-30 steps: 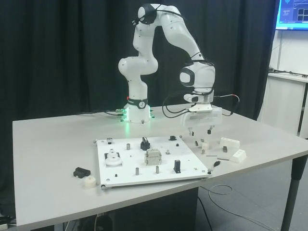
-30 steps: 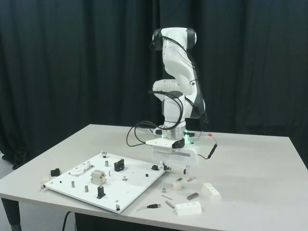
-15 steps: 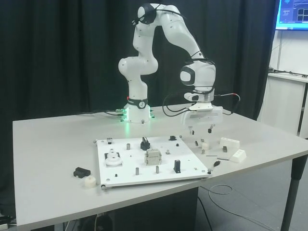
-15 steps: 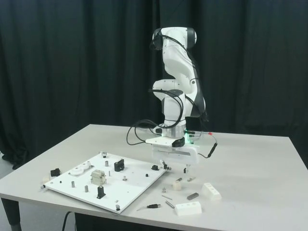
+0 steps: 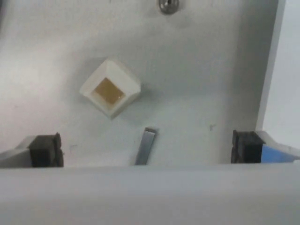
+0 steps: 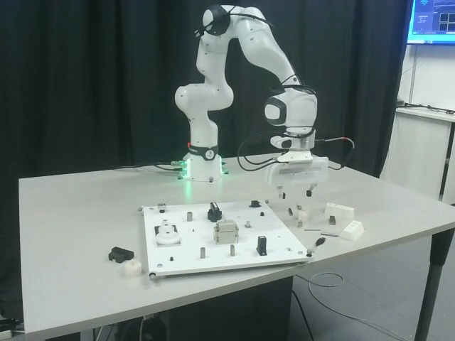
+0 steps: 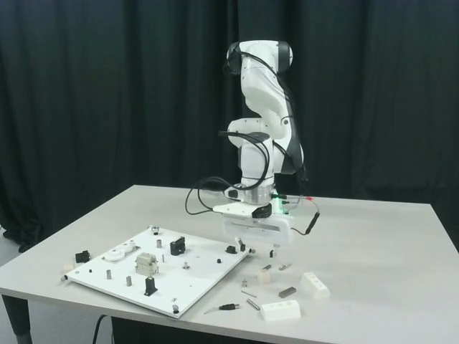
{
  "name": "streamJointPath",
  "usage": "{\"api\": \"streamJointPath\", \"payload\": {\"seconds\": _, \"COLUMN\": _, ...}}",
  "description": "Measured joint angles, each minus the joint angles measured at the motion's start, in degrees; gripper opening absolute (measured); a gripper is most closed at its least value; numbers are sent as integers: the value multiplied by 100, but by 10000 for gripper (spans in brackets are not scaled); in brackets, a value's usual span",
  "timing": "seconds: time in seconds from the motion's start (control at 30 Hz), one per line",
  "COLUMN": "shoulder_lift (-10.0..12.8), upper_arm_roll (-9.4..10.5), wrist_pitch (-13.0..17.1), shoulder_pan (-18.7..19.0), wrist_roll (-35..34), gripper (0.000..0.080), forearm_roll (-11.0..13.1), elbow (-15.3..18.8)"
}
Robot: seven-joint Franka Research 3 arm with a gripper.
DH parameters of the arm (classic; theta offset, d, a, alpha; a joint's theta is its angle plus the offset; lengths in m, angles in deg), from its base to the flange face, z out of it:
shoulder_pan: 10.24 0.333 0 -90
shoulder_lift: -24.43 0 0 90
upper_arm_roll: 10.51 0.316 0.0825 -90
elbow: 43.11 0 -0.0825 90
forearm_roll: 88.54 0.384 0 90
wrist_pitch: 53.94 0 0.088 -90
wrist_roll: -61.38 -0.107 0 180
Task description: Remove waterproof.
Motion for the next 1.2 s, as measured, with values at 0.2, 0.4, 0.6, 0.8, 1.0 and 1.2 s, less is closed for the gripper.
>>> {"api": "streamJointPath", "payload": {"seconds": 0.2, "shoulder_lift": 0, "upper_arm_roll": -80, "wrist_pitch": 0, "shoulder_pan": -11, "wrist_roll": 0, "gripper": 800, "forearm_roll": -16, "elbow": -52}}
{"api": "streamJointPath", "payload": {"seconds": 0.4, "shoulder_lift": 1, "upper_arm_roll": -182, "wrist_pitch": 3, "shoulder_pan": -21, "wrist_roll": 87, "gripper": 800, "forearm_roll": -159, "elbow": -133}}
{"api": "streamJointPath", "payload": {"seconds": 0.6, "shoulder_lift": 9, "upper_arm_roll": -320, "wrist_pitch": 4, "shoulder_pan": -56, "wrist_roll": 271, "gripper": 800, "forearm_roll": -396, "elbow": -256}}
{"api": "streamJointPath", "payload": {"seconds": 0.8, "shoulder_lift": 17, "upper_arm_roll": -432, "wrist_pitch": 4, "shoulder_pan": -156, "wrist_roll": 1109, "gripper": 800, "forearm_roll": -498, "elbow": -392}}
{"api": "streamJointPath", "payload": {"seconds": 1.0, "shoulder_lift": 17, "upper_arm_roll": -465, "wrist_pitch": -19, "shoulder_pan": -380, "wrist_roll": 2239, "gripper": 800, "forearm_roll": -498, "elbow": -526}}
{"api": "streamJointPath", "payload": {"seconds": 1.2, "shoulder_lift": 17, "upper_arm_roll": -465, "wrist_pitch": -193, "shoulder_pan": -615, "wrist_roll": 3241, "gripper": 800, "forearm_roll": -495, "elbow": -697}}
